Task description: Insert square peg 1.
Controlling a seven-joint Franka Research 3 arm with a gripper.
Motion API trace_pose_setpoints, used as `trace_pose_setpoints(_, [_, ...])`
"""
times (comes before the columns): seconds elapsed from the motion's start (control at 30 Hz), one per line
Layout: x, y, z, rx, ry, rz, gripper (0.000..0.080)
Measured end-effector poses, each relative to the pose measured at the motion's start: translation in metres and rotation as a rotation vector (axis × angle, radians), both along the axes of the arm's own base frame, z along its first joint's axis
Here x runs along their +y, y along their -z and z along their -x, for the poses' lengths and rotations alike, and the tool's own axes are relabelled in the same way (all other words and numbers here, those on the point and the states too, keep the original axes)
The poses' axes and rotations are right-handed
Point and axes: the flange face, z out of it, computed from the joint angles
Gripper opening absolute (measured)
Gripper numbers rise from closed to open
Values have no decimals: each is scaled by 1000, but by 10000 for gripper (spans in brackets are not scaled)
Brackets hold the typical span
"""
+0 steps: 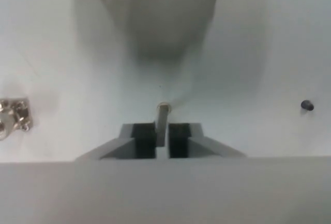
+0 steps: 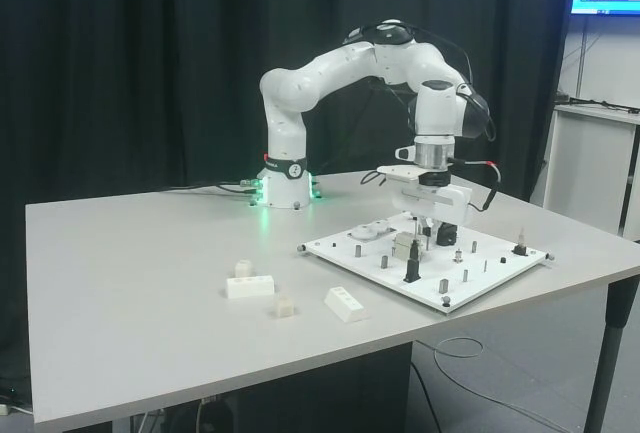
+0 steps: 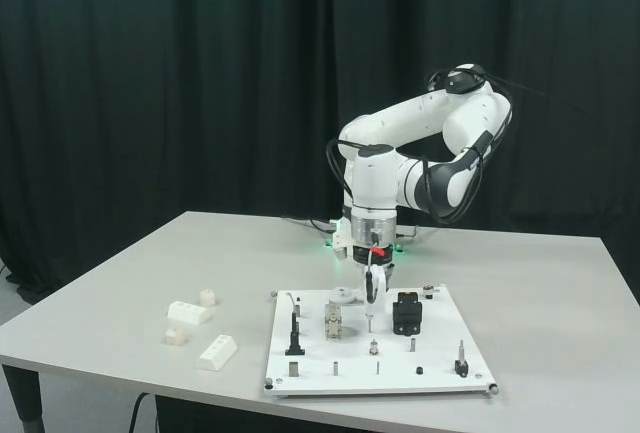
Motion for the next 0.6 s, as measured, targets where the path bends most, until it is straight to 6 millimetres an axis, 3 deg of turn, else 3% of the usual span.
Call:
trace_pose_setpoints(0.07, [1, 0, 0, -5, 4, -7, 26])
trace_pose_setpoints(0.1, [1, 0, -1, -6, 5, -9, 130])
trace_pose_setpoints(0.3, [2, -1, -2, -10, 7, -8, 130])
trace_pose_setpoints(0.33, [2, -1, -2, -11, 7, -8, 487])
trace_pose_setpoints(0.47, [1, -3, -3, -19, 9, -4, 487])
trace_pose_setpoints(0.5, [1, -4, -3, -21, 9, -3, 737])
trace_pose_setpoints(0.6, [1, -5, -4, -26, 10, -1, 737])
